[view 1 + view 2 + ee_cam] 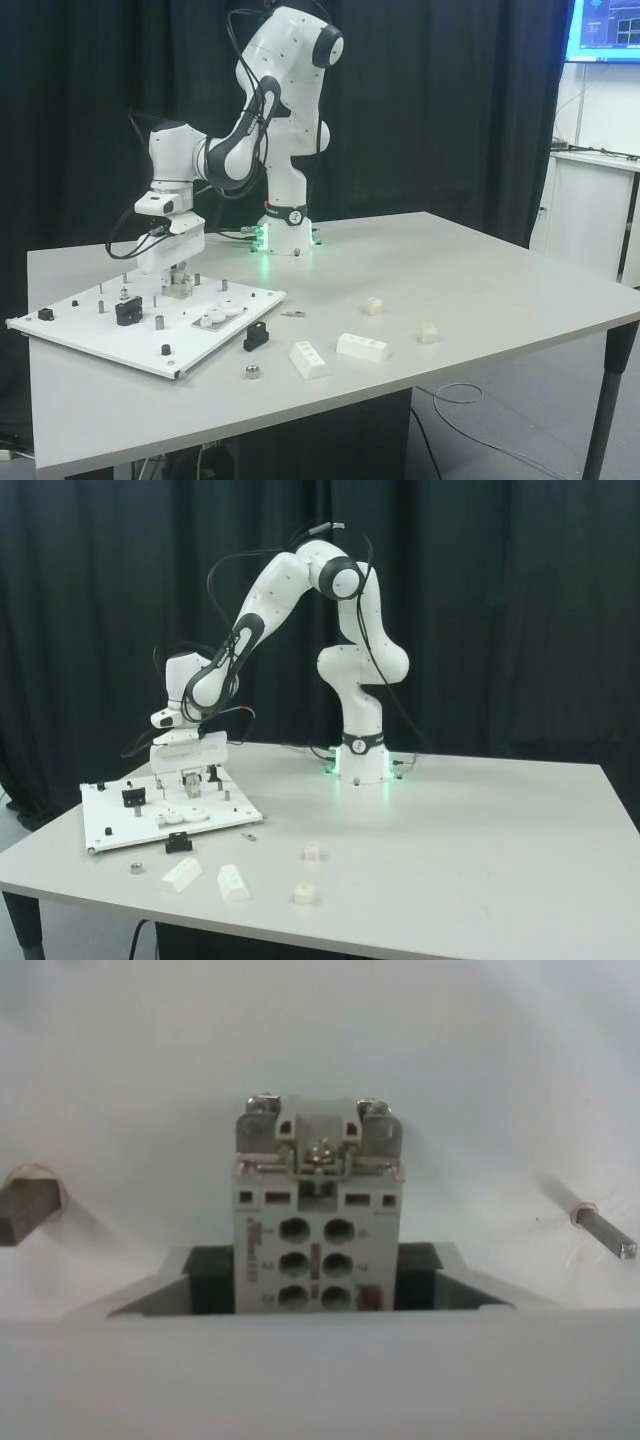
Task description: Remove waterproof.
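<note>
Wrist view: waterproof connector (318, 1222), a grey block w/ six round holes on its face and metal screws on the upper bracket, stands in a grey-walled socket (420, 1280) on the white board (300, 1060). A metal pin (604, 1231) stands to one side, a grey post (28, 1205) to the other. Fingertips not visible here, so can't tell hand opening.

First room view: hand (176, 272) sits low over the connector (180, 287) near the board's (90, 340) back edge, by the arm. Black parts on the board; white blocks (362, 347) lie loose on the grey tabletop (480, 280).

Second room view: hand (188, 770) directly above the connector (189, 785); grip state can't tell. Arm base (363, 763) glows green.
</note>
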Action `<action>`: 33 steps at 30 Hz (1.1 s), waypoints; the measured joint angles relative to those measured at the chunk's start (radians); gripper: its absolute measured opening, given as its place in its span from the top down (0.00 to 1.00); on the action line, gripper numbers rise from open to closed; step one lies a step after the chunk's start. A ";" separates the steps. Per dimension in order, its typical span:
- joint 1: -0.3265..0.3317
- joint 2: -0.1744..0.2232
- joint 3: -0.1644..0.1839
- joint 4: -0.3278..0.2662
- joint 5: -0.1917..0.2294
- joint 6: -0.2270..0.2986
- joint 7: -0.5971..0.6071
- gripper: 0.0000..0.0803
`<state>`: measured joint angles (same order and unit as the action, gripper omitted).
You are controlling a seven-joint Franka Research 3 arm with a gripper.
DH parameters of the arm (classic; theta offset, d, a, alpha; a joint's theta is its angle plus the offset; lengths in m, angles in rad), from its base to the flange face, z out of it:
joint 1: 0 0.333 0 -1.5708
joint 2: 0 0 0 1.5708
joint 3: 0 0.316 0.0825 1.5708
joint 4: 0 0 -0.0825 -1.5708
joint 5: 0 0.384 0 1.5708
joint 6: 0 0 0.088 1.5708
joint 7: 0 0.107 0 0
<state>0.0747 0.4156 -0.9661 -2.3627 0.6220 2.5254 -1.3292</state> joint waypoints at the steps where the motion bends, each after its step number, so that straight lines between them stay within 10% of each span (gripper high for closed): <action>1: 0.000 0.000 0.000 0.000 0.000 0.000 0.000 0.60; 33: -0.012 0.006 0.003 0.015 0.000 -0.026 0.010 0.60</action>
<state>0.0629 0.4211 -0.9635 -2.3479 0.6220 2.4992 -1.3192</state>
